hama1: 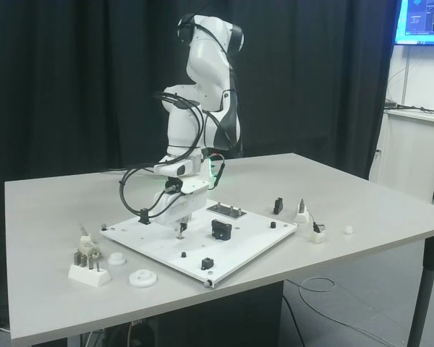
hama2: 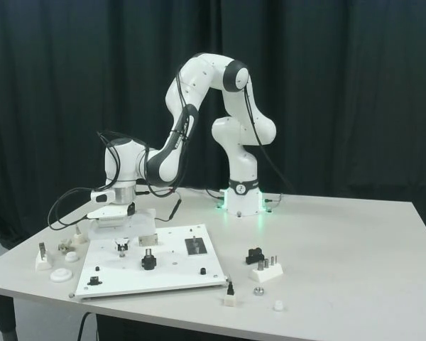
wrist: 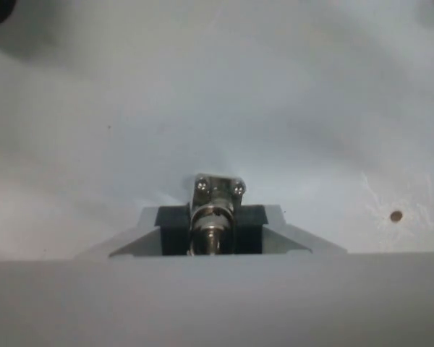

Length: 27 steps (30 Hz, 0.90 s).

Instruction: Insert BNC.

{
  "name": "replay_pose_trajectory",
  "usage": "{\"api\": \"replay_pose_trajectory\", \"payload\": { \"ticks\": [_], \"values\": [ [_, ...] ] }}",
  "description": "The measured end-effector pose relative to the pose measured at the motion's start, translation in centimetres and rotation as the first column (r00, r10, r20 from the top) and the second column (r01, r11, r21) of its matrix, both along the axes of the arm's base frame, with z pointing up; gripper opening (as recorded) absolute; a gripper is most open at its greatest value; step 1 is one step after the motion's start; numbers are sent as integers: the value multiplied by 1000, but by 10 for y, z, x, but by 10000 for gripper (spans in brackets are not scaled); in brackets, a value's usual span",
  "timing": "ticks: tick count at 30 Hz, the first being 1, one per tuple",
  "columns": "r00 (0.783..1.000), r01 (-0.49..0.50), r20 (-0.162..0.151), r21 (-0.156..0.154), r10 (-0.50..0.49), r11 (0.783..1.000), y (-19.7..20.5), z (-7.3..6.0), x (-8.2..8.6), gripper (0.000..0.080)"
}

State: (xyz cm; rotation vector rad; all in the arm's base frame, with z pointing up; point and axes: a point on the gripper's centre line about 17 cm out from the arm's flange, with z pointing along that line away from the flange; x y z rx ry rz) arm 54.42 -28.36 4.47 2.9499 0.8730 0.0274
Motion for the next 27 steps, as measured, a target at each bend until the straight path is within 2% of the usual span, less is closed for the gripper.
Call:
{"api": "replay_pose_trajectory", "payload": {
  "ticks": [27],
  "values": [
    [1000, -1, 0, -5, 1, 1000, -2, 1, 0, 121]
  ]
}}
